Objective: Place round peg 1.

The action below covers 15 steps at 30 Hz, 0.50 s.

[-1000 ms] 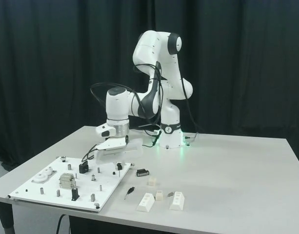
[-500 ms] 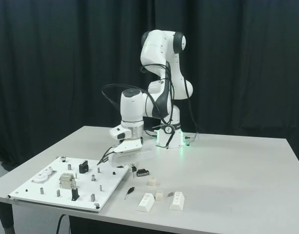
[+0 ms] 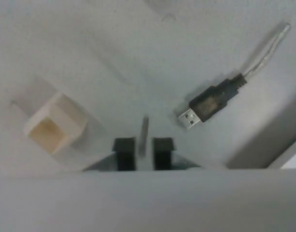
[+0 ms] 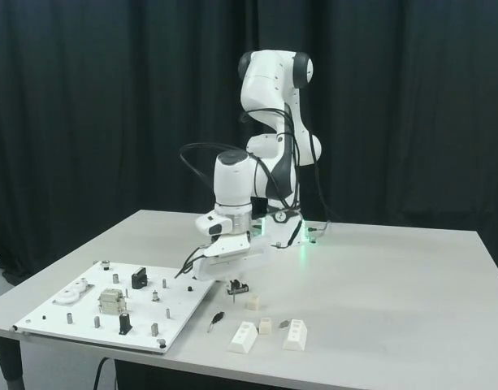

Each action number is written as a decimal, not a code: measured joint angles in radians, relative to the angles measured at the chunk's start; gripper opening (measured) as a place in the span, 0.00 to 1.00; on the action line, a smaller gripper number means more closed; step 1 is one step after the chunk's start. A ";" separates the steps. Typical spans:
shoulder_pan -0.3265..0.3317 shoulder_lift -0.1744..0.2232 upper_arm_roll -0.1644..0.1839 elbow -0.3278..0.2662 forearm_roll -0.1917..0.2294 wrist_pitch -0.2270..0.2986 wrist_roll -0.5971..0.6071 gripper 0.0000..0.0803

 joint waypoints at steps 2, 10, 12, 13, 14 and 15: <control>0.002 0.000 0.000 -0.002 0.000 0.001 0.004 0.02; 0.007 -0.002 0.000 -0.007 0.000 0.003 0.005 0.22; 0.008 -0.002 0.000 -0.008 0.000 0.003 0.006 0.22; 0.009 -0.002 0.000 -0.008 0.000 0.003 0.006 0.89; 0.009 -0.003 0.000 -0.008 0.000 0.003 0.006 0.89; 0.010 -0.003 0.000 -0.008 0.000 0.003 0.007 0.89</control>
